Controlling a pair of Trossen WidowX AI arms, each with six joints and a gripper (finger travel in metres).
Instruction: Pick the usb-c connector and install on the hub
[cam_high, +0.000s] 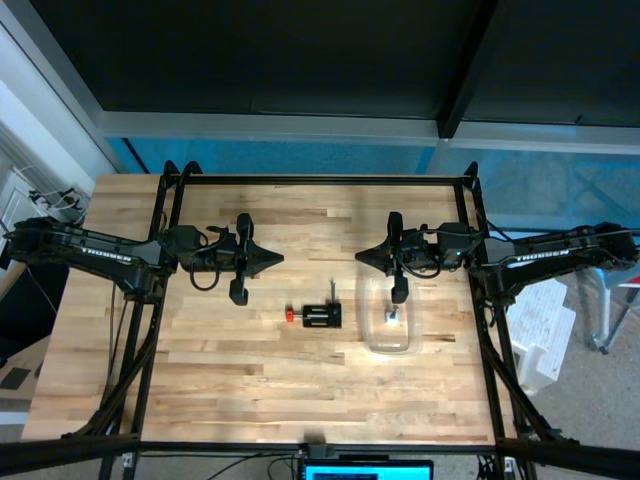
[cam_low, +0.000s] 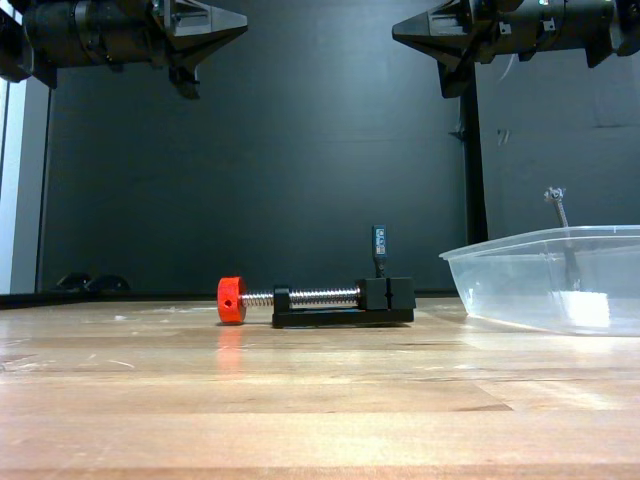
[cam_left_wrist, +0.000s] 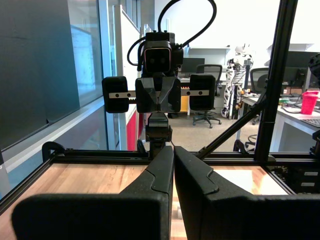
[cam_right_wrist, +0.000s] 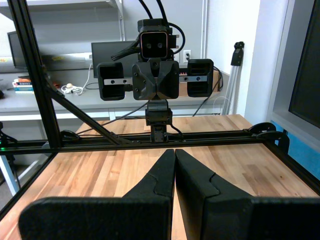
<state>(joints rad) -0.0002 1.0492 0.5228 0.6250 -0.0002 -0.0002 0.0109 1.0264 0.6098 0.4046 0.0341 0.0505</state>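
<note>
Nothing is picked up yet, so the task stands at its first step. The usb-c connector (cam_high: 393, 316) lies free inside a clear tub (cam_high: 368, 335) just right of the small black clamp (cam_high: 322, 316) with the red knob (cam_low: 231, 299). The clamp grips what I take to be the hub (cam_low: 379, 246), a slim piece standing upright. The left gripper (cam_high: 277, 258) hangs high above the bench (cam_high: 250, 380), up and to the left of the clamp, its fingers pressed together on nothing. The right gripper (cam_high: 361, 257) hangs high to the right of the clamp, its fingers likewise together and empty. The next move probably falls to the right arm: part the fingers, then descend into the tub beside the clamp onto the connector.
</note>
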